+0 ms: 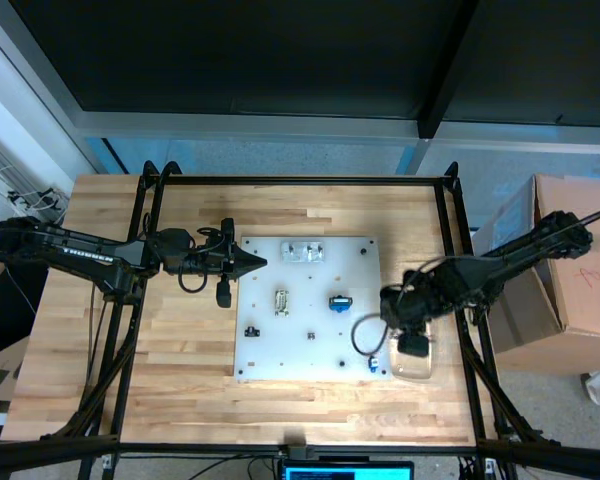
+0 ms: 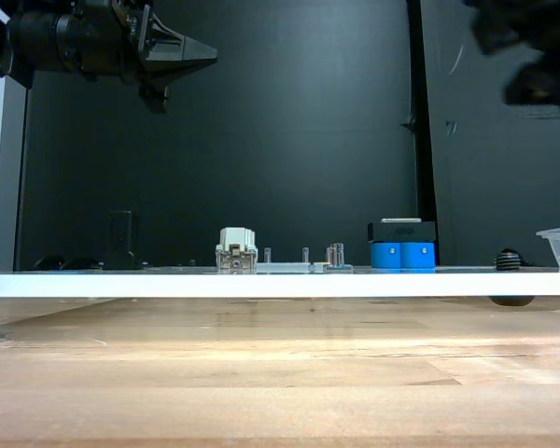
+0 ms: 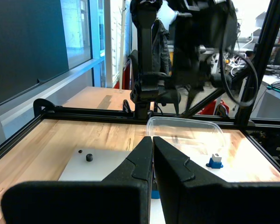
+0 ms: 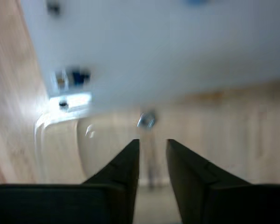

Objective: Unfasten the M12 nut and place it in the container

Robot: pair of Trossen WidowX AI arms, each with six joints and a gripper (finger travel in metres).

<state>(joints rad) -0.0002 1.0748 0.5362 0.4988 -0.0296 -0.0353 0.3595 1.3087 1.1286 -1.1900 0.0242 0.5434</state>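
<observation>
My right gripper (image 1: 412, 347) hangs over the clear container (image 1: 427, 372) just off the board's near right edge. In the right wrist view its fingers (image 4: 130, 158) stand almost together with nothing between them. Past the tips lies a small silver nut (image 4: 146, 120), apparently inside the container (image 4: 60, 144) near the wall next to the board. The black ribbed stud (image 2: 510, 260) shows bare in the low view. High over the board's far left edge hangs my left gripper (image 1: 256, 262) (image 2: 210, 49), shut and empty, its fingers (image 3: 140, 158) pressed together.
The white board (image 1: 280, 345) carries a blue block (image 2: 401, 254), a white connector (image 2: 236, 252) and small posts. A black frame rail (image 1: 458, 260) runs along the right side. A cardboard box (image 1: 570, 270) stands beyond it.
</observation>
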